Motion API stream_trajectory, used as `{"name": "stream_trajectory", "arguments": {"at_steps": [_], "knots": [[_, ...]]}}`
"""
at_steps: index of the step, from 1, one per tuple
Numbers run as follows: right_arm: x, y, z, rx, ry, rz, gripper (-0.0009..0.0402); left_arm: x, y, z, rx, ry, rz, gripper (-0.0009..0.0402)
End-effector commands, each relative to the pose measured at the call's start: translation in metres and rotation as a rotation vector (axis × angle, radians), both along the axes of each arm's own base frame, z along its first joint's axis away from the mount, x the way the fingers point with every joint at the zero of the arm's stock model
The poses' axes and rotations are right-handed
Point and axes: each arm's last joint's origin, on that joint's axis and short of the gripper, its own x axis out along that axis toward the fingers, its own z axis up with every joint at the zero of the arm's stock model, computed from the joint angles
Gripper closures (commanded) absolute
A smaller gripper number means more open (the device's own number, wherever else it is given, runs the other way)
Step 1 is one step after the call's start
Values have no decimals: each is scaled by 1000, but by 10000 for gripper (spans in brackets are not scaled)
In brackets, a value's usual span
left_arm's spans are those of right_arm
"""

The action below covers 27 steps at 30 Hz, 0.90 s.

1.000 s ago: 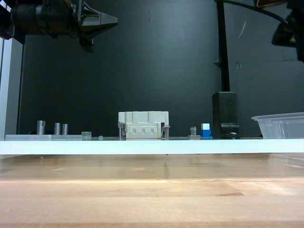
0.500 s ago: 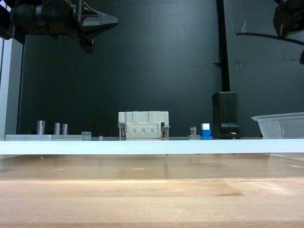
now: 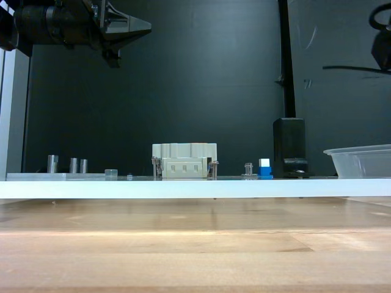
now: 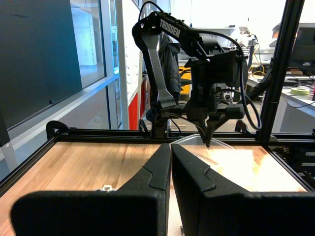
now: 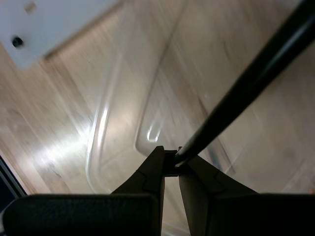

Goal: Remove the USB connector from the USB hub and place in the container

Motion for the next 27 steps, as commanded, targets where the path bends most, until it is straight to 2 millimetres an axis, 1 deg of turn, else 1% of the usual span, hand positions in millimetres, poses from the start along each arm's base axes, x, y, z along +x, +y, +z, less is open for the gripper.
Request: {"name": "stream_trajectory", "arguments": {"at_steps": [1, 15, 19, 27], "knots": [[-4, 2, -4, 12, 31, 5, 393, 0, 0, 0, 0, 0, 0, 392], [-7, 4, -6, 9, 40, 5, 389, 0, 0, 0, 0, 0, 0, 392], [-7, 4, -6, 9, 40, 6, 368, 0, 0, 0, 0, 0, 0, 392], [-7, 4, -6, 11, 42, -1, 307, 0, 0, 0, 0, 0, 0, 392]]}}
